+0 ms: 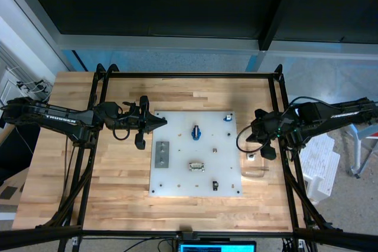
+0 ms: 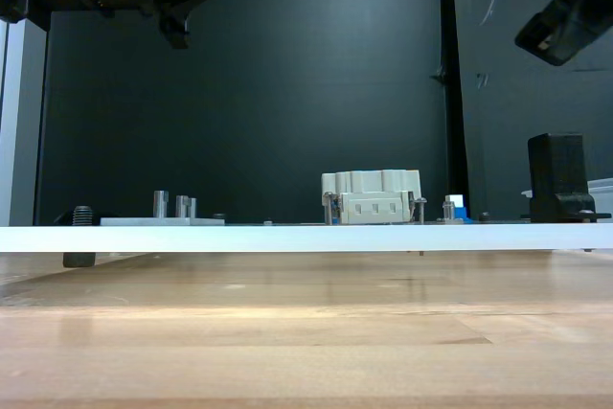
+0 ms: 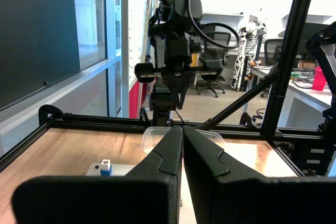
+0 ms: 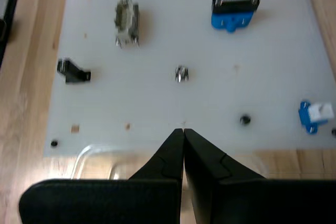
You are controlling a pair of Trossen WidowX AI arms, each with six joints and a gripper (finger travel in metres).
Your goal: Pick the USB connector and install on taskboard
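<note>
Worktop (image 1: 88, 193): pale wooden planks, carrying everything you have listed here. Left arm (image 1: 53, 116): reaches in from the left edge and lies nearly level; its left hand (image 1: 163, 122) hangs raised over the taskboard's far-left corner, tips pointing inward, fingers pressed fully together and holding nothing. Right arm (image 1: 331, 113): reaches in from the right edge with the wrist tilted downward; its right hand (image 4: 184, 131) is held high over the board's right edge where the clear tray begins, fingers meeting with no gap and nothing seen between them. Taskboard (image 1: 177, 175): flat white square with small holes, lying in the middle of the worktop. Clear tray (image 1: 255, 172): transparent plastic, just beside the board's right edge. Grey block (image 1: 161, 153): rectangular, on the board's left part. Metal connector (image 1: 196, 167): pale, near the board's centre. Blue part (image 1: 196, 132): on the board, beyond the metal connector. Black socket (image 1: 215, 186): small, near the board's near edge. White square piece (image 1: 251, 157): small, beside the board's right edge, under the right hand. USB connector: you cannot locate it in any view, so its look and place stay unrecorded.
</note>
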